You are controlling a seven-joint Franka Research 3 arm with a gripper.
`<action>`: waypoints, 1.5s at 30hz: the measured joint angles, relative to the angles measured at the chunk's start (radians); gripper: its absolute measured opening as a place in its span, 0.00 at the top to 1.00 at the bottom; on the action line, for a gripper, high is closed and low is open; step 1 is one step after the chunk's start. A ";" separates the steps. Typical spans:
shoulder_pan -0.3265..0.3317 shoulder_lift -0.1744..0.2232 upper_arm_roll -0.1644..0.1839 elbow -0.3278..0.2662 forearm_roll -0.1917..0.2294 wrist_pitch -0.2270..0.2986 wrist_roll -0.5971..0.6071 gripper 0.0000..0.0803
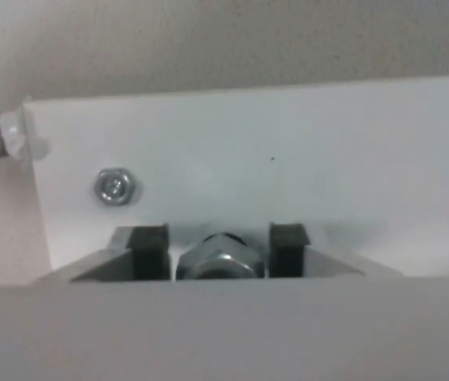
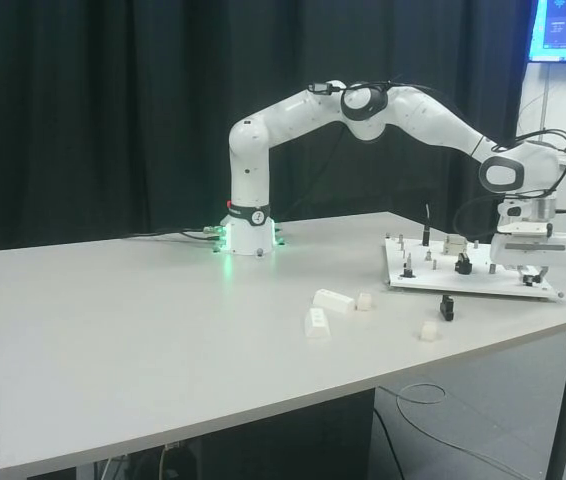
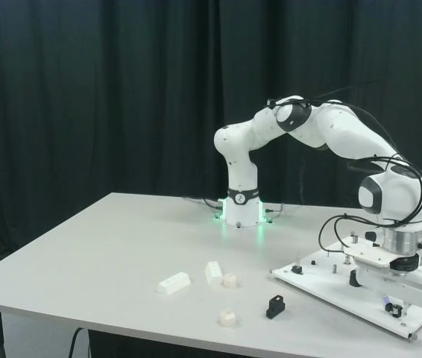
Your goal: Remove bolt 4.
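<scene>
A white Franka arm reaches over the white board (image 2: 483,285) at the far corner of the grey tabletop (image 2: 163,320), its tool (image 1: 219,252) lowered onto the board's outer end. The wrist view shows the two black fingertips (image 1: 150,242) apart, flanking the hex head of a bolt (image 1: 216,260), seemingly bolt 4, with slight gaps either side. A smaller bolt (image 1: 114,187) sits nearby toward the board's corner. To do this step well, the tool likely needs to stay centred on the head, close squarely on opposite flats, then turn without tilting. White blocks (image 2: 331,298) and a black clip (image 2: 448,307) lie loose near the tabletop's front edge.
</scene>
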 joint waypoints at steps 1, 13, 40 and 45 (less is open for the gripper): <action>0.000 0.000 0.000 0.000 0.000 0.000 0.000 0.55; 0.000 0.000 0.000 0.000 0.000 -0.001 -0.018 0.71; 0.004 0.002 0.000 0.002 -0.002 0.013 -0.463 0.71; 0.005 0.003 0.000 0.003 -0.002 0.015 -0.553 0.71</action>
